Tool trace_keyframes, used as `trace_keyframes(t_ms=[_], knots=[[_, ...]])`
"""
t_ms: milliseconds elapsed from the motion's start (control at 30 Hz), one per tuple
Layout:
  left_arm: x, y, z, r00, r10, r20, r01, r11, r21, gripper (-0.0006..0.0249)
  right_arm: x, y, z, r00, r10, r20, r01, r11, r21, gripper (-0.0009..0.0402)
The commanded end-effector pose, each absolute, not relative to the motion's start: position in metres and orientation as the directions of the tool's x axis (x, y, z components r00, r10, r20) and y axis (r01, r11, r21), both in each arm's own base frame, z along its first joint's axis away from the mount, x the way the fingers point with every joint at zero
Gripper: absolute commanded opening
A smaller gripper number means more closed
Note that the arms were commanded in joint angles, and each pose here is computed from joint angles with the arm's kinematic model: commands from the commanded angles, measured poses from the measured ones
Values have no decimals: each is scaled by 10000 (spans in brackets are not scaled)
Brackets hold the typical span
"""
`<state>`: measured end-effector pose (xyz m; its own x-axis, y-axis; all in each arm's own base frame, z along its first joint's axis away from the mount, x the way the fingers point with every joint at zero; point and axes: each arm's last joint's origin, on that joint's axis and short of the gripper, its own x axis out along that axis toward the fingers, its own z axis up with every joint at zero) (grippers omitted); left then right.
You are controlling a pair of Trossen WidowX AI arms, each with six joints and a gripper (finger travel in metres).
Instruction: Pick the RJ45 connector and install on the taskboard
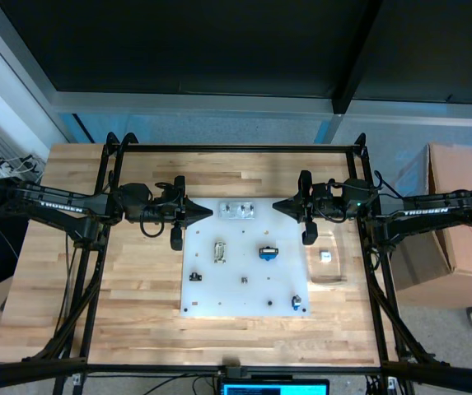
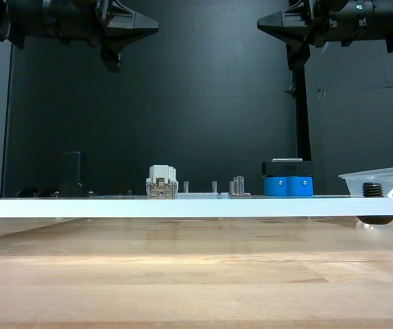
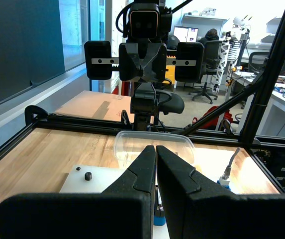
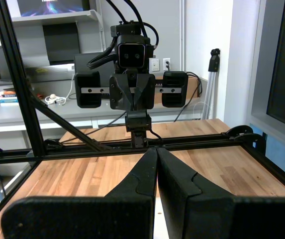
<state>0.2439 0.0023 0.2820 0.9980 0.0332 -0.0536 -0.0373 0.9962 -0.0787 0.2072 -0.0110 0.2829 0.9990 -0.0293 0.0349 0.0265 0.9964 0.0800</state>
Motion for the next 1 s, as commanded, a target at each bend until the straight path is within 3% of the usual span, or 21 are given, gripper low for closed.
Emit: trace_keyframes(t_ms=[33, 133, 400, 1000], knots=[[2439, 24, 2821, 9981, 336, -524, -376, 9962, -779, 1, 2073, -110, 2834, 9988, -293, 398, 261, 9964, 802, 0], [2440, 27, 2826, 9981, 377, -478, -409, 9969, -665, 1, 2072, -109, 2849, 9980, -289, 558, 244, 9966, 790, 0], [2441, 23, 2889, 9994, 290, 181, -278, 9977, -616, 1, 2072, -110, 2854, 9977, -296, 608, 248, 9966, 784, 0], [2441, 23, 2879, 9995, 298, 74, -292, 9977, -617, 1, 2072, -114, 2854, 9974, -396, 604, 354, 9970, 684, 0]])
